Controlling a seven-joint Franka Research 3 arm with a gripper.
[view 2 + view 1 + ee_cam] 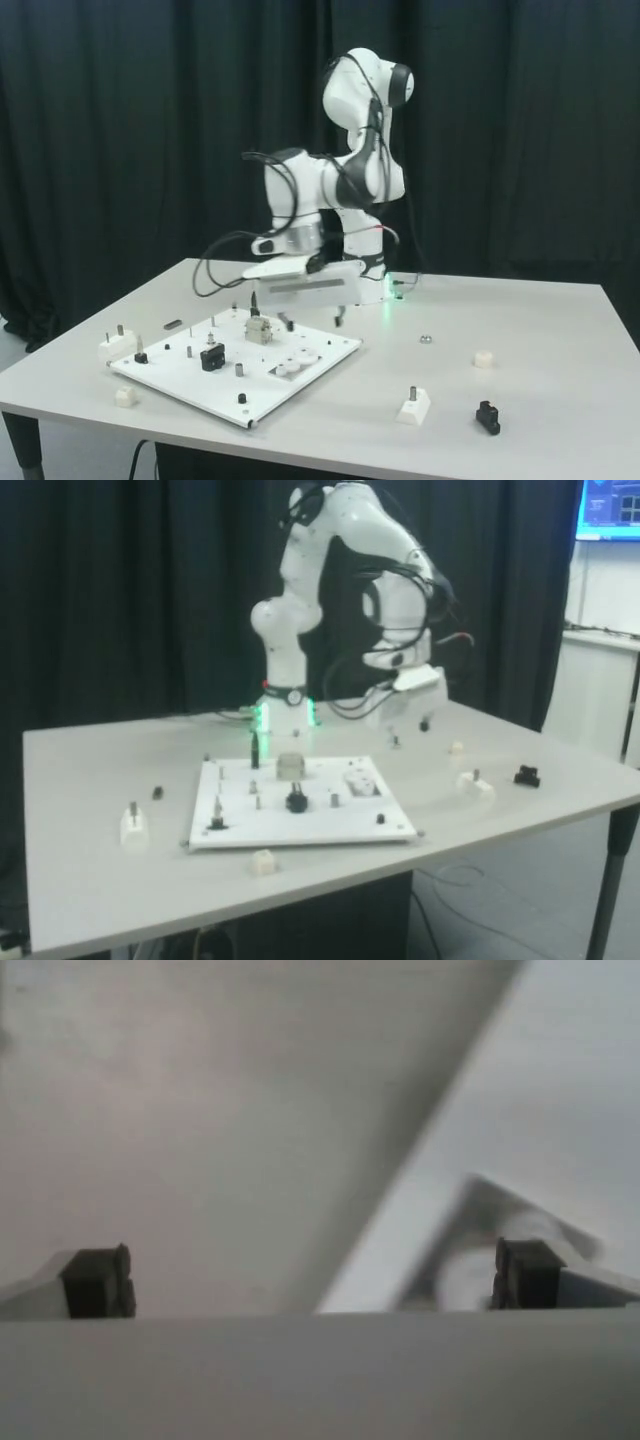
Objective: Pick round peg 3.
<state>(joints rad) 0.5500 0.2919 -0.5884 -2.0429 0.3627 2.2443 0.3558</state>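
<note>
End effector wide open, empty — above grey table, beside white board's far edge.

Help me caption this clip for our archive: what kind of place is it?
Probably a robotics lab or test cell: a white arm bolted on a grey table, a white board studded with small pegs and parts, and black curtains closing off the area.

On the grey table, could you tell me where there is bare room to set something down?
The grey table is barest along its far side near the black curtain, and between the white board and the small white block with a peg. The white board itself is crowded with pegs and parts, beneath the gripper.
</note>
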